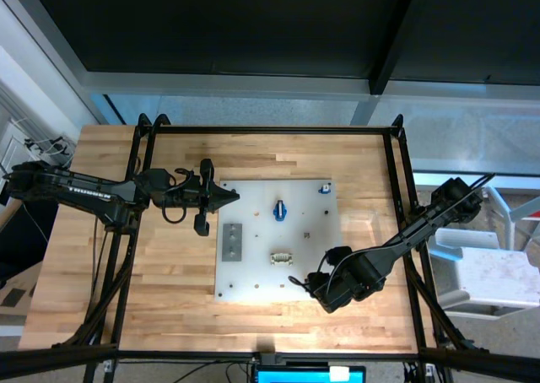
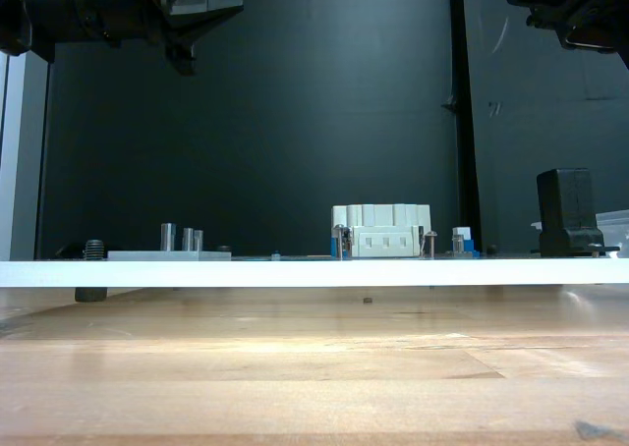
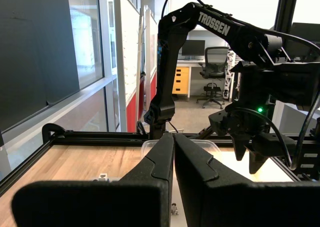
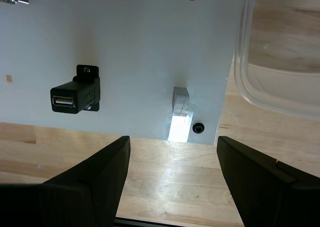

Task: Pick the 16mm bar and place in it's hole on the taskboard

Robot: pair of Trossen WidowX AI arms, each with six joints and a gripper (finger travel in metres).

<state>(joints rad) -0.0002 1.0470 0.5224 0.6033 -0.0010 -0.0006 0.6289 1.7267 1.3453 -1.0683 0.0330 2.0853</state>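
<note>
The left claw (image 3: 172, 137), its fingers pressed together on nothing, hangs high over the left edge of the taskboard (image 1: 253, 273). The right claw (image 4: 172, 141) is spread wide above the board's near right part. Below it the 16mm bar (image 4: 180, 99) sits on the white board by its edge, just beside a black screw (image 4: 198, 128), touched by neither claw. I cannot tell how deep it sits.

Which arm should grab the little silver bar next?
Probably the right. The right gripper is open, hovering above the small grey metal bar near the edge of the white board. The left gripper is shut, raised over the board's far left edge.
</note>
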